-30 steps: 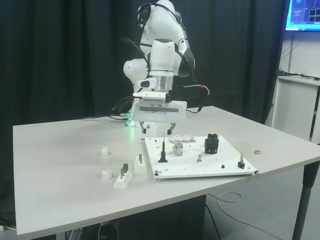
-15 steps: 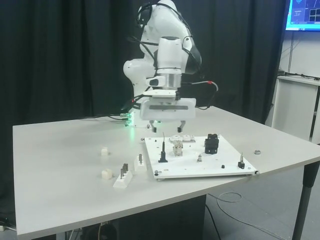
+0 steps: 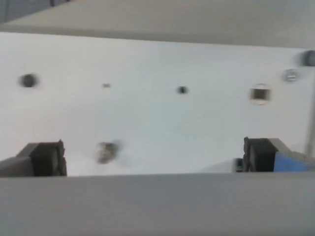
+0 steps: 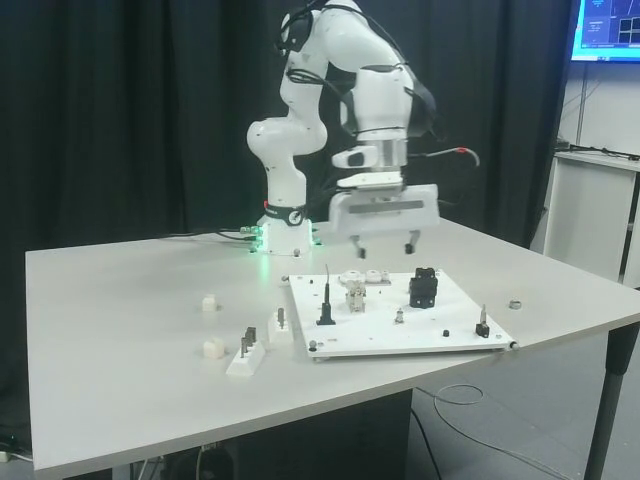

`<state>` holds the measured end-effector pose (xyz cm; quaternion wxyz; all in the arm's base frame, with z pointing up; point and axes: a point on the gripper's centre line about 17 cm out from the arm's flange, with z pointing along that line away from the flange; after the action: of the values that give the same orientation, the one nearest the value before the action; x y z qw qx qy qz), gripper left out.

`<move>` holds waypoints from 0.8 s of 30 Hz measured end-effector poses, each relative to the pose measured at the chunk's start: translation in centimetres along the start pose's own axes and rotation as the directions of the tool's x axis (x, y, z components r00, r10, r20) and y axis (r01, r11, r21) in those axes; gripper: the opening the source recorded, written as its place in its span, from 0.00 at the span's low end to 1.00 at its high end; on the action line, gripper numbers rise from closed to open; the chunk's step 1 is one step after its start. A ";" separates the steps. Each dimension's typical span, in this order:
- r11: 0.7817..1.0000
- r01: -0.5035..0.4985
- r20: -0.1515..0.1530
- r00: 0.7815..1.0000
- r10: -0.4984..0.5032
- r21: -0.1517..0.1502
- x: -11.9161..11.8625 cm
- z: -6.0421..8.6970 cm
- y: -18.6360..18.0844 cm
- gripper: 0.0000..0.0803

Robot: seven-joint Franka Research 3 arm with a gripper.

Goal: Pick bolt 4.

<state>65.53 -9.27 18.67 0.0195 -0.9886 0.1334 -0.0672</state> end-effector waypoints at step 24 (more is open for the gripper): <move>0.999 -0.013 0.023 1.000 0.012 0.040 -2.7 0.9 -19.1 1.00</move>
<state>68.09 9.86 18.48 0.0414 -0.9878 0.1380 -0.0584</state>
